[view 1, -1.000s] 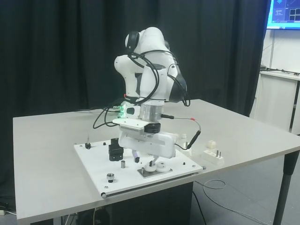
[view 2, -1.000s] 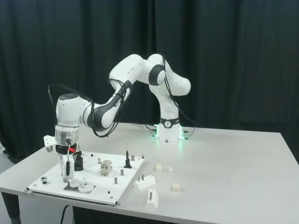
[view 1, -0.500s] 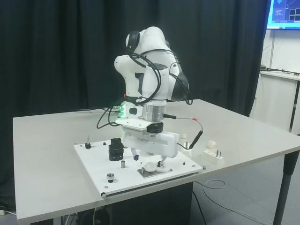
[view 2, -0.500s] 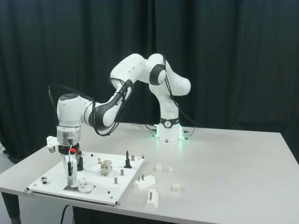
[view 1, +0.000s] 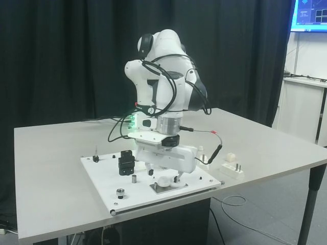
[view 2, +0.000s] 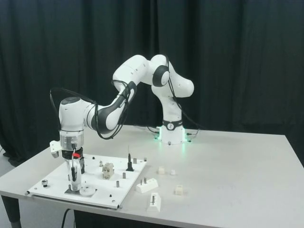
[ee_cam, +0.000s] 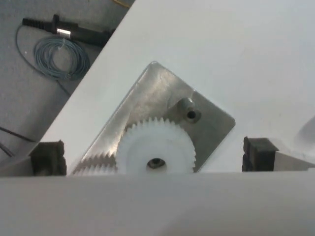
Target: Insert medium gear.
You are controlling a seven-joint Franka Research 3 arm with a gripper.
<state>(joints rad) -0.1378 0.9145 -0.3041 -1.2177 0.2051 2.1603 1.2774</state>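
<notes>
The medium gear (ee_cam: 155,153) sits on the metal plate (ee_cam: 147,101), meshed beside another gear (ee_cam: 93,164). The tool (ee_cam: 152,157) is spread, pinching nothing; we retract straight upward.

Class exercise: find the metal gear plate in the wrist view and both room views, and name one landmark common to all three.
Wrist view: metal plate, centre, under the white gear.
First room view: plate, near the white board's front edge, below the gripper.
Second room view: plate, lower left, beneath the gripper.
Shared landmark: the white gear.
</notes>
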